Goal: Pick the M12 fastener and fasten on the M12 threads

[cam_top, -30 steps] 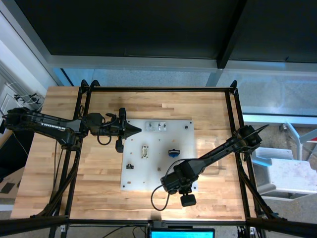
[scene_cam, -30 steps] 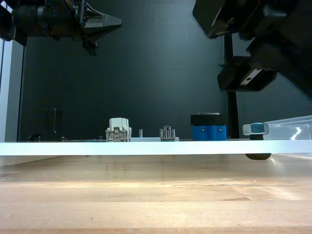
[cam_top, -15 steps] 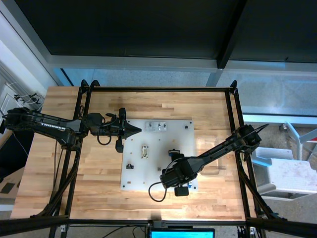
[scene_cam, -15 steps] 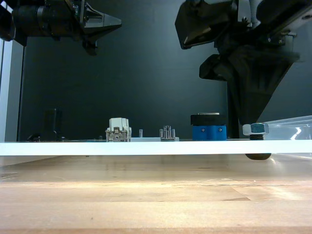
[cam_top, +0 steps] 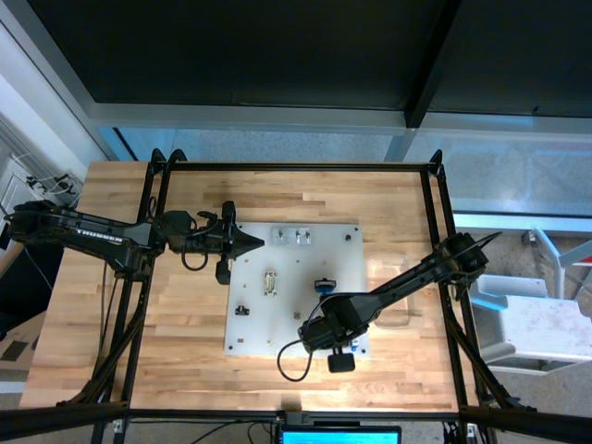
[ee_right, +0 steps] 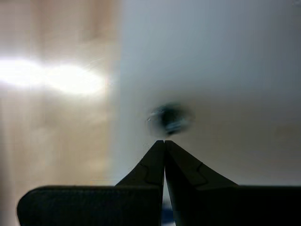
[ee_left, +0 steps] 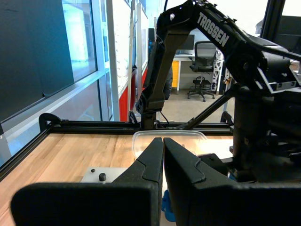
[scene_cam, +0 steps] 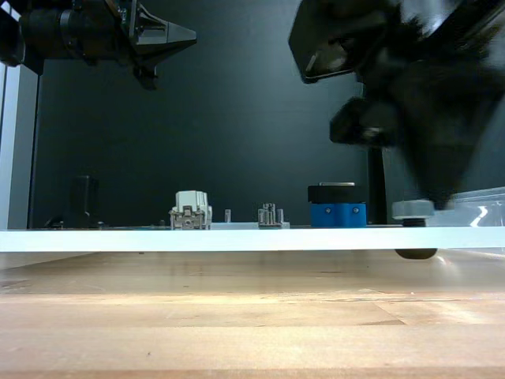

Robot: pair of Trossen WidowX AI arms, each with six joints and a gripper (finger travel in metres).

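- Clear tray [scene_cam: 473, 207] at the right edge of the low view, behind the board's right end. In the high view the right arm crosses over it, so its contents cannot be told.
- Nut [scene_cam: 412, 209] at lower right of the low view, on its stud in front of the tray. It shows blurred in the right wrist view, just past the fingertips.
- White board [cam_top: 250, 324] lies mid-table [cam_top: 185, 370]. On it, left to right in the low view, stand a grey-white connector [scene_cam: 191, 213], a small grey part [scene_cam: 269, 215] and a blue connector [scene_cam: 338, 213].
- Left pincer [cam_top: 259, 243] is at upper left of the low view, level and high over the board's far left edge. Its fingers are together and hold nothing.
- Right pincer [scene_cam: 435, 204] points down from a bent arm at the board's near right corner, tip right by the nut. Its fingers [ee_right: 150, 165] are pressed together, not around the nut. I cannot tell whether they touch it.
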